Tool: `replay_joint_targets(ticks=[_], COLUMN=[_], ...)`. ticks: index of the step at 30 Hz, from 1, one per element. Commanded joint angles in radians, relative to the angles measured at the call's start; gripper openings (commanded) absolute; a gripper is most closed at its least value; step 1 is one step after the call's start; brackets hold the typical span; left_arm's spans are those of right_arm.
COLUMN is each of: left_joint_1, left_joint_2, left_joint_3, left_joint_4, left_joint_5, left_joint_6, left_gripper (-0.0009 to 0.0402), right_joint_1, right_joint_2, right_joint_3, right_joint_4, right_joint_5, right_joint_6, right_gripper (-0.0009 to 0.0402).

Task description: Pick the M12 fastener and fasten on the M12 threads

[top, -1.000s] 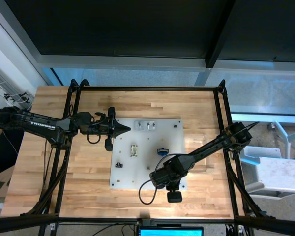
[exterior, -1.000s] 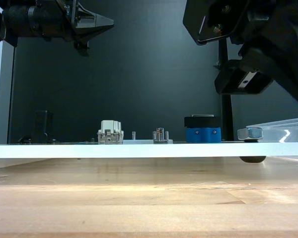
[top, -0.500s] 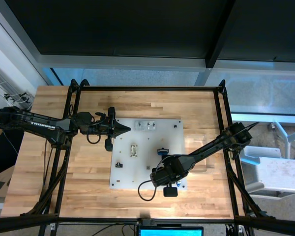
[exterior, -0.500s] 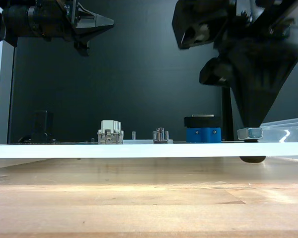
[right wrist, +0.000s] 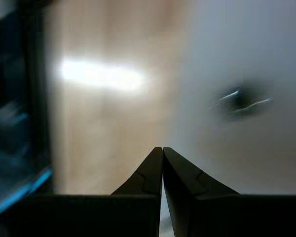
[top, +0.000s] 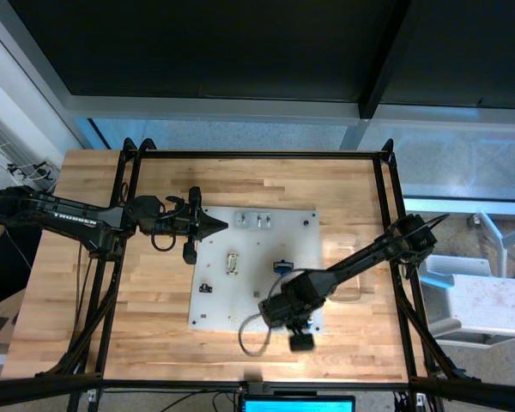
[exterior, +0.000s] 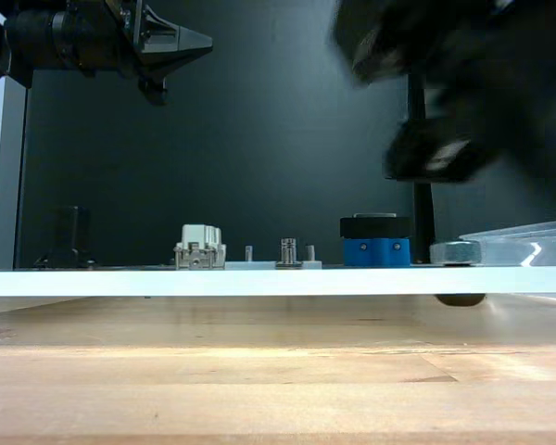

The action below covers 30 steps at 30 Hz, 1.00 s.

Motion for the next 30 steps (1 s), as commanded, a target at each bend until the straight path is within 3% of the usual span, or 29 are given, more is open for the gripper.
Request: replay_joint_targets(ticks=[1,3,6,14,20,30], left_joint_1=[0.000,0.000,0.000,0.000,0.000,0.000], left_joint_2=[0.000,0.000,0.000,0.000,0.000,0.000], left_joint_3=[0.000,0.000,0.000,0.000,0.000,0.000], left_joint_4=[0.000,0.001,0.000,-0.001,-0.003,-0.003], left_joint_5=[0.000,0.000,0.000,0.000,0.000,0.000], left_joint_6=[0.000,0.000,0.000,0.000,0.000,0.000], left_gripper=[0.0000,0.0000,0.0000,0.0000,0.0000,0.0000], right_joint_1=[-0.002,-0.002,-0.001,-0.002,-0.002,-0.001], right_joint_2=[-0.008,-0.010,-0.016,-0.047,-0.031,0.001], right_joint_3=[0.000,0.000,0.000,0.000,0.000,0.000], right_joint_4=[-0.013,-0.018,-0.034,-0.028,-0.020,0.015], right_joint_5=[0.018,0.041,0.111,0.342,0.380,0.374], right_joint_6=[-0.002,-0.001,0.027,0.081,0.080,0.102], right_gripper=[0.0000,0.0000,0.0000,0.0000,0.0000,0.0000])
